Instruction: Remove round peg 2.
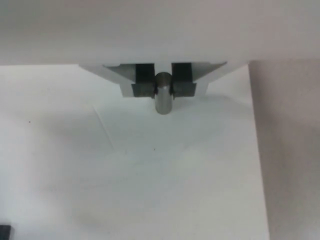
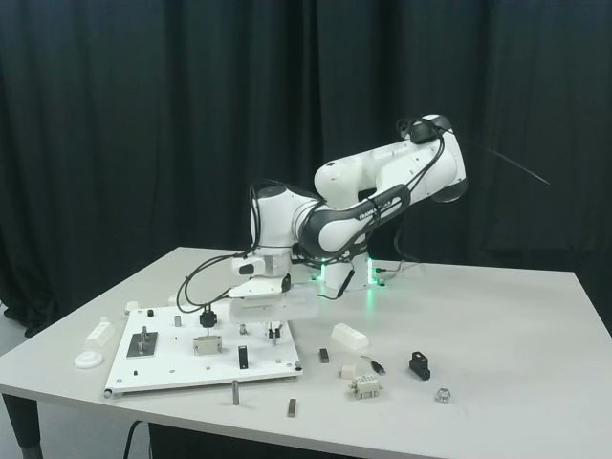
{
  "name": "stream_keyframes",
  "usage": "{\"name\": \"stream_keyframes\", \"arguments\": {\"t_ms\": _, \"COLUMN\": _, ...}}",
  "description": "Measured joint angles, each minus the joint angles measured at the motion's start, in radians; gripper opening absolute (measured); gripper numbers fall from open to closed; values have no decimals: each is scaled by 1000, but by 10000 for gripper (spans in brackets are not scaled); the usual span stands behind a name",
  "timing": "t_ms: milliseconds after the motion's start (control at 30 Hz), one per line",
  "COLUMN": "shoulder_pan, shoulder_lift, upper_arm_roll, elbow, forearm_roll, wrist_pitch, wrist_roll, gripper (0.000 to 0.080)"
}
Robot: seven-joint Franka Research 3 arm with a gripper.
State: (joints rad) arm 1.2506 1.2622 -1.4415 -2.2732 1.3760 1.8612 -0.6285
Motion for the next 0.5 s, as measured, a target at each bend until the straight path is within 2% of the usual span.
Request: {"name": "stream_keyframes", "arguments": {"t_ms": 500, "shoulder_pan": 36, "shoulder_lift": 0, "upper_arm_roll": -99, "elbow": 2, "forearm_roll": -53, "wrist_pitch": -74, "wrist_roll": 18, "gripper": 69}}
